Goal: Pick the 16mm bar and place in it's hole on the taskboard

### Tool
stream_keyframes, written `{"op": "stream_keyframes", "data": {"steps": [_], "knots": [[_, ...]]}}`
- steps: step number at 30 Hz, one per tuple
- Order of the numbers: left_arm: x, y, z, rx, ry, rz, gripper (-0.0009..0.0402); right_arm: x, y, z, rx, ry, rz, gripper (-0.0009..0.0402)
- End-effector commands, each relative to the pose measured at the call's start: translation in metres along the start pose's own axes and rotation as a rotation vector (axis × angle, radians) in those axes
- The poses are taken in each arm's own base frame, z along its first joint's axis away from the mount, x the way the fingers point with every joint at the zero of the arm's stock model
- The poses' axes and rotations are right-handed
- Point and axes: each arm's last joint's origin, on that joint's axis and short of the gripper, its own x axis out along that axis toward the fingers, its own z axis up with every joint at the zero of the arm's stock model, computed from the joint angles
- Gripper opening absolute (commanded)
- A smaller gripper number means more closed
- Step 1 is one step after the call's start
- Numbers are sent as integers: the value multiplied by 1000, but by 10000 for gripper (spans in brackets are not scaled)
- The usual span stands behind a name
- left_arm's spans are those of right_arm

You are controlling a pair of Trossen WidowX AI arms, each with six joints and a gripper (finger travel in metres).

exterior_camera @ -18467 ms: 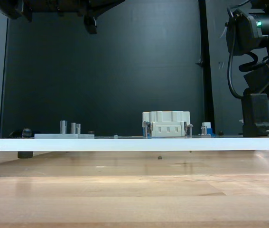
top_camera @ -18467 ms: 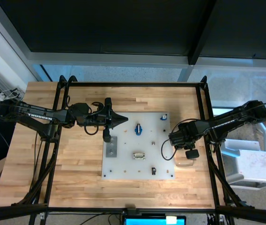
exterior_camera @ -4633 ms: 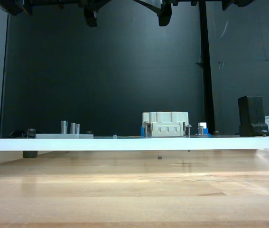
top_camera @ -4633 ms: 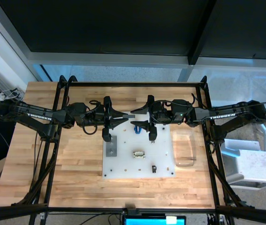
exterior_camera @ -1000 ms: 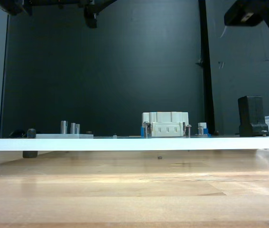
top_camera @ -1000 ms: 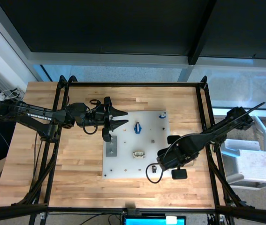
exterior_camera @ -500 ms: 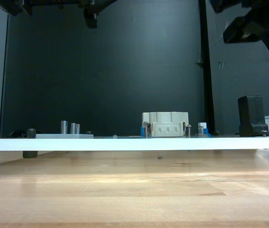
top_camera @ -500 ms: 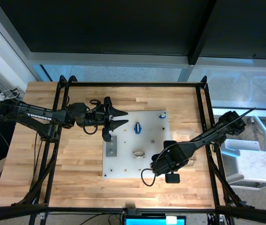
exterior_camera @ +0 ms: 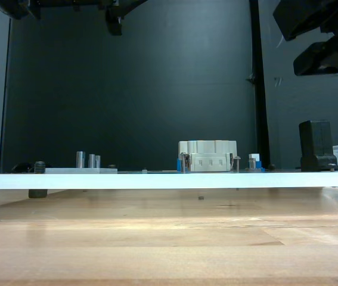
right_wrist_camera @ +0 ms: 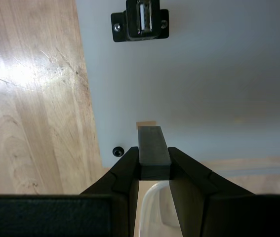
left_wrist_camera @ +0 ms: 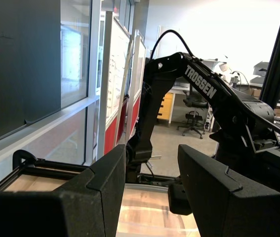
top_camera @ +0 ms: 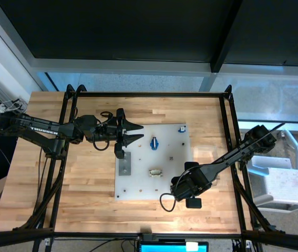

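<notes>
Light wooden plank table (top_camera: 85,205). White square taskboard (top_camera: 138,191) at its centre, raised on short black feet (exterior_camera: 32,193). Clear plastic tray (top_camera: 201,153) just beside board's right edge. Black tubular frame (top_camera: 149,95) stands along table edges.

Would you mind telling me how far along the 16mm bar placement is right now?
Done: the 16mm bar is picked up, clamped in the right gripper. In hand: it hangs above the taskboard near its near right corner, by a small tan square. Left: seating it in its hole. The left gripper is open above the far left.
</notes>
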Motion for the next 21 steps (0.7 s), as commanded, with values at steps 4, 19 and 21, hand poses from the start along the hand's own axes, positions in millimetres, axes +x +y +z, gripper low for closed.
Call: {"op": "stream_keyframes", "data": {"steps": [4, 19, 21], "knots": [[0, 0, 0, 0, -1, 1, 143, 7, 0, -2, -3, -1, -7, 0], [0, 0, 0, 0, -1, 0, 143, 18, 1, -6, -17, -5, -3, 0], [0, 0, 0, 0, -1, 0, 143, 18, 2, -6, -24, -4, -4, 0]]}}
